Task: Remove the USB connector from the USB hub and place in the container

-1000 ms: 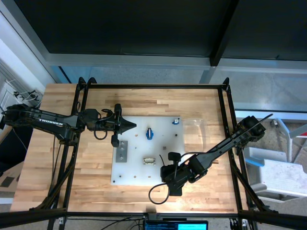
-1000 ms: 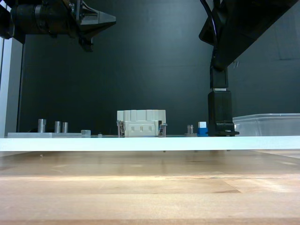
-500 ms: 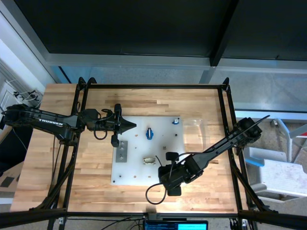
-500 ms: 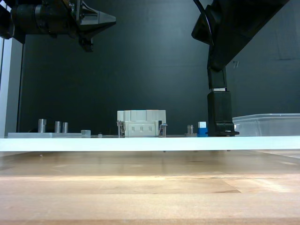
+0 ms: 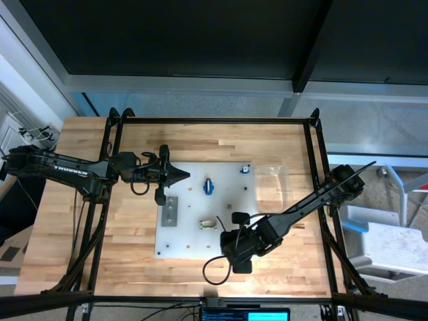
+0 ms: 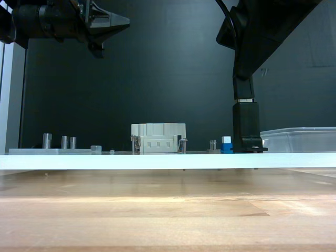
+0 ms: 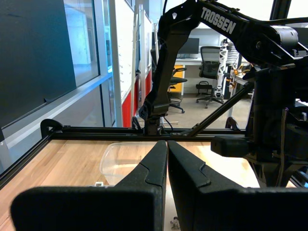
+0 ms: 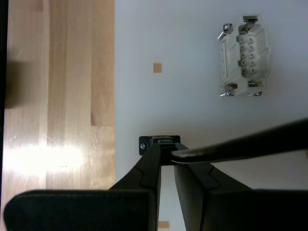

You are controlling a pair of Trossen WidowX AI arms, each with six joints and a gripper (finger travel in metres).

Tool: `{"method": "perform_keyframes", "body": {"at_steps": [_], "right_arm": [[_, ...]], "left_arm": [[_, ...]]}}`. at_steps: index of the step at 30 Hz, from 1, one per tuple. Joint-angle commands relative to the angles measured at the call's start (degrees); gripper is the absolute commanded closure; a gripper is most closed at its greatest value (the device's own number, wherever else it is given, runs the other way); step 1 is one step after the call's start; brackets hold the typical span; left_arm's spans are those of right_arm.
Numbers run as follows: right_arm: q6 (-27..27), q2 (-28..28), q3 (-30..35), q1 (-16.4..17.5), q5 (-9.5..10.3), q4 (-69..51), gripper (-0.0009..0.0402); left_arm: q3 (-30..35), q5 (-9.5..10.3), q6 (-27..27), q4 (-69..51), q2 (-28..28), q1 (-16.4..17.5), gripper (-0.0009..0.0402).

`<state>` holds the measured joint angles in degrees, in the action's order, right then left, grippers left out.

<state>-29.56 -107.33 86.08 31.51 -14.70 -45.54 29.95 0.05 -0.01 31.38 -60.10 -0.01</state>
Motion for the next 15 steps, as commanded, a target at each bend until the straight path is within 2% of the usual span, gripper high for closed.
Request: {"method": "perform_keyframes", "body": {"at_steps": [1, 5, 15], "right_arm": [[-0.7, 0.8, -1.0, 0.7, -2.29, 0.6, 0.0393], [-1.1, 2.3, -3.1, 1.2, -2.99, 3.7, 0.0393], [-3.6, 7.7, -13.1, 3.0, -4.61, 14.5, 0.0393]], "left_arm": [[0.0, -0.02, 0.0, 0.0, 0.0, 0.0, 0.0392], [0.0, -0.02, 0.0, 0.0, 0.0, 0.0, 0.0392], [0.0, -0.02, 0.0, 0.0, 0.0, 0.0, 0.0392]]}}
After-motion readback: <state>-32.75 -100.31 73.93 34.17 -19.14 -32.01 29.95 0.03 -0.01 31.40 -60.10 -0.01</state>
